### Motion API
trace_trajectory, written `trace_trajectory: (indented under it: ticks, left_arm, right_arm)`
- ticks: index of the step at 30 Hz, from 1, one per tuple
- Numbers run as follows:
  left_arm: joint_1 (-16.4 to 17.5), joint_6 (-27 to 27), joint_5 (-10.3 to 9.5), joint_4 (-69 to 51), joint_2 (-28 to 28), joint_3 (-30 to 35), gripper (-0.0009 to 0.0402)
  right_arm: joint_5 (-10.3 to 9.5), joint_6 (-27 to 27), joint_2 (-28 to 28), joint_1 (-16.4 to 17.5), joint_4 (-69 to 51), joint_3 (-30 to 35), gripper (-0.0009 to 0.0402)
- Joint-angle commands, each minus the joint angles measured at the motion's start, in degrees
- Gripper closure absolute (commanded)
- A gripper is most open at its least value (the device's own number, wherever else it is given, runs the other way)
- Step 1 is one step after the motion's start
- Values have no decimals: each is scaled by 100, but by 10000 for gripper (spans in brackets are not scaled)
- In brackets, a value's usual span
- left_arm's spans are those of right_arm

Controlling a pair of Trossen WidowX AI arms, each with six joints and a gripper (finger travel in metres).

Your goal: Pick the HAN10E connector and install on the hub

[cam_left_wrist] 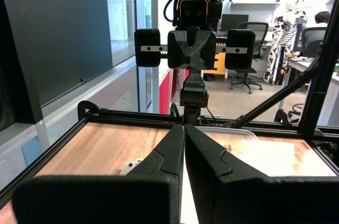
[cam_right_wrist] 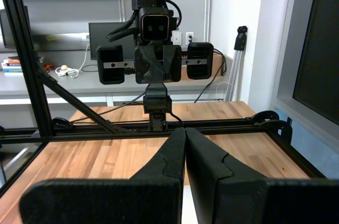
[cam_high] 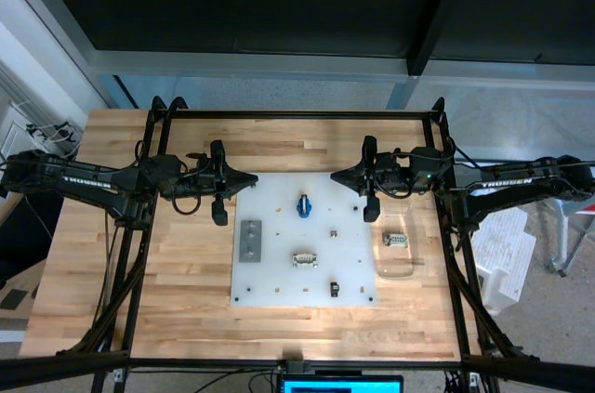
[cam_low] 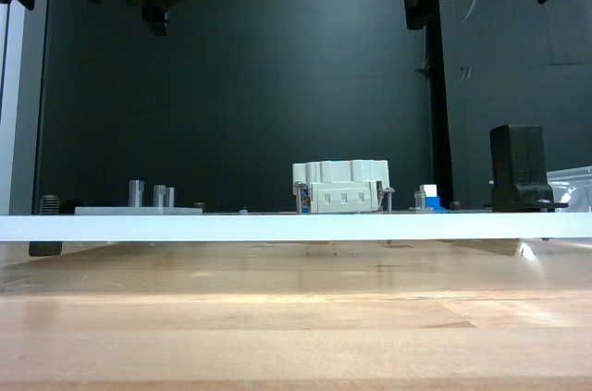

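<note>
The left tool (cam_high: 251, 180) hovers over the far left edge of the white board (cam_high: 279, 272), its fingers (cam_left_wrist: 167, 155) pressed together on nothing. The right tool (cam_high: 337, 176) faces it, fingers (cam_right_wrist: 204, 163) likewise together. The HAN10E connector (cam_high: 395, 240) lies in a clear tray (cam_high: 398, 268) on the desk (cam_high: 177, 272), just right of the board. The hub (cam_high: 304, 259) sits on the board, well apart from both tools.

— Anything to read on you?
— Just one word, TROSSEN, in white capitals along my left arm (cam_high: 88, 182). It sits behind the left gripper (cam_high: 249, 180), which hangs with its fingers pressed together over the far left corner of the white board (cam_high: 279, 281).
— And the other side?
— The same word, TROSSEN, along my right arm (cam_high: 507, 184). It is behind the right gripper (cam_high: 337, 176), fingers together too, over the board's far edge. I can read nothing else.
</note>
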Motion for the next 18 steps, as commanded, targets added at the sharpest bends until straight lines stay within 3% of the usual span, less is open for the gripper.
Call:
trace_trajectory:
  ticks: [1,18]
  left_arm:
    - [2,0,0,-2,0,0,392]
    - [2,0,0,-4,0,0,392]
  right_arm:
    - [0,4,0,-2,-205,0,393]
    - [-2,385,-2,2,-562,57,393]
